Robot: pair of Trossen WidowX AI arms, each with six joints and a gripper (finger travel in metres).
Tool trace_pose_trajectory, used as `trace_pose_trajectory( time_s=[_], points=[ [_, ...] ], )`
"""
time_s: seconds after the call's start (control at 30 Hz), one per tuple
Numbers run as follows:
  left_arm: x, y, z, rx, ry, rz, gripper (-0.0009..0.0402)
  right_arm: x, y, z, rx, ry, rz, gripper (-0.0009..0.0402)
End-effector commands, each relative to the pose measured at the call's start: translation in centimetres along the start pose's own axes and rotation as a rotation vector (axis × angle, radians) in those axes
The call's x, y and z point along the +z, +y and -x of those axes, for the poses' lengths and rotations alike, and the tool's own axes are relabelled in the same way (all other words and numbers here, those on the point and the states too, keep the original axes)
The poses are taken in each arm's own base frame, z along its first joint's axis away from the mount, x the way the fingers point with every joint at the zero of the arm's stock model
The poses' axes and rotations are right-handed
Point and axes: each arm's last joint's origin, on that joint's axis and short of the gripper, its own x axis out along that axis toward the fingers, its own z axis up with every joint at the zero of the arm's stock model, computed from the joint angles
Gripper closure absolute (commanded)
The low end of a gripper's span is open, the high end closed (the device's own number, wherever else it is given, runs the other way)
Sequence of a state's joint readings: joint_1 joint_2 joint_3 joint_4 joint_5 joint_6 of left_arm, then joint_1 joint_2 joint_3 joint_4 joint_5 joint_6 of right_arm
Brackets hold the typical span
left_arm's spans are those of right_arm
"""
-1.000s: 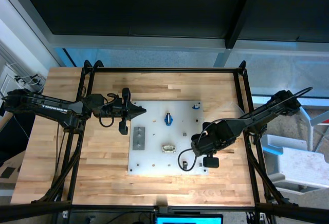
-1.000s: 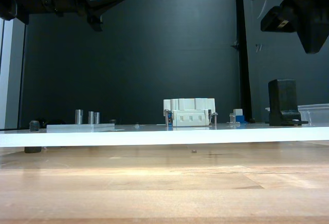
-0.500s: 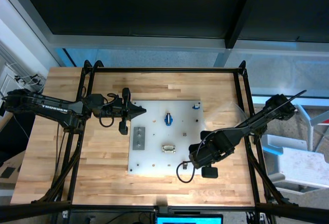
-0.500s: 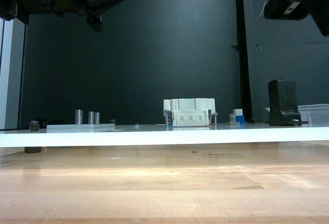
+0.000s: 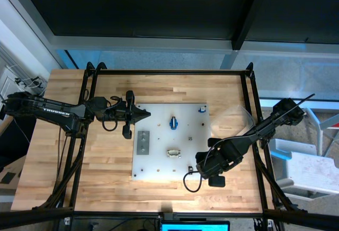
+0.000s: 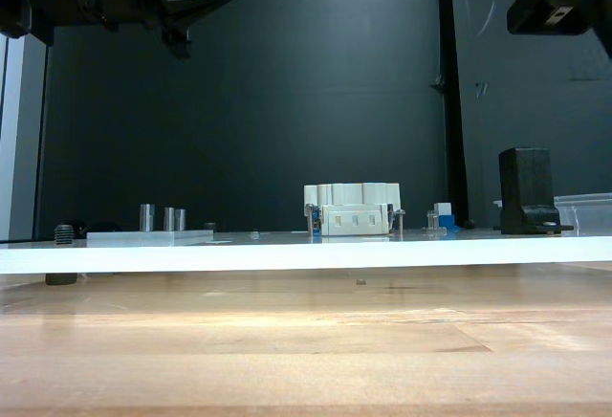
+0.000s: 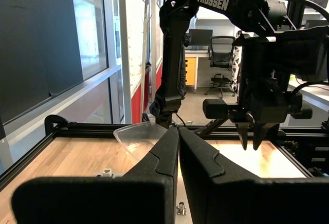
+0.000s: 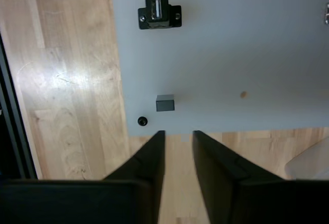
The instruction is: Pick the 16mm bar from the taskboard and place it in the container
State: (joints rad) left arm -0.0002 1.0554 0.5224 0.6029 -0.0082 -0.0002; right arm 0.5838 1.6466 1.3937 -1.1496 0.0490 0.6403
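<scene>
The white taskboard [image 5: 159,154] lies mid-table. In the right wrist view a tiny grey peg, the 16mm bar [image 8: 165,103], stands on the board near a corner screw [image 8: 142,120]. My right gripper [image 8: 179,134] hangs above that near right corner, open by a narrow gap with nothing in it. It points straight down, just off the peg toward the board's edge. In the high view the right gripper [image 5: 208,163] covers the peg. The clear container [image 5: 237,116] sits off the board's right side. My left gripper [image 7: 178,130] is shut and empty, high over the board's far left corner.
A black blocky piece [image 8: 159,12] stands on the board beyond the peg and shows again at the low view's right [image 6: 526,192]. A grey metal block [image 5: 143,142], a blue knob [image 5: 173,122] and a white connector [image 6: 352,209] are also on the board. Black frame rails surround the table.
My right arm has swung toward the table's near edge, from mid-right of the board to its near right corner. The left arm has not moved.
</scene>
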Motion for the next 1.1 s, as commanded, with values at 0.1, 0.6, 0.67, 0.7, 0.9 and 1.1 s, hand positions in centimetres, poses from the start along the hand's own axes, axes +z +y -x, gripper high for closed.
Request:
trace_pose_trajectory(
  time_s=[0.1,0.6,0.67,0.7,0.9,1.1],
  points=[
    [0.0,0.0,0.0,0.000,0.000,0.000,0.0393,-0.2,0.0,-0.5,-0.012,-0.002,0.001,0.0227],
    [0.0,0.0,0.0,0.000,0.000,0.000,0.0393,0.0,0.7,-2.6,-0.018,0.010,0.038,0.0160],
    [0.0,0.0,0.0,0.000,0.000,0.000,0.0393,0.0,0.8,-3.0,-0.014,0.005,0.038,0.0160],
    [0.0,0.0,0.0,0.000,0.000,0.000,0.0393,0.0,0.9,-3.2,-0.011,0.000,0.039,0.0160],
    [0.0,0.0,0.0,0.000,0.000,0.000,0.0393,-0.4,0.7,-4.5,-0.005,-0.004,0.040,0.0160],
    [0.0,0.0,0.0,0.000,0.000,0.000,0.0393,-0.7,0.6,-5.2,-0.014,0.003,0.049,0.0160]
  ],
)
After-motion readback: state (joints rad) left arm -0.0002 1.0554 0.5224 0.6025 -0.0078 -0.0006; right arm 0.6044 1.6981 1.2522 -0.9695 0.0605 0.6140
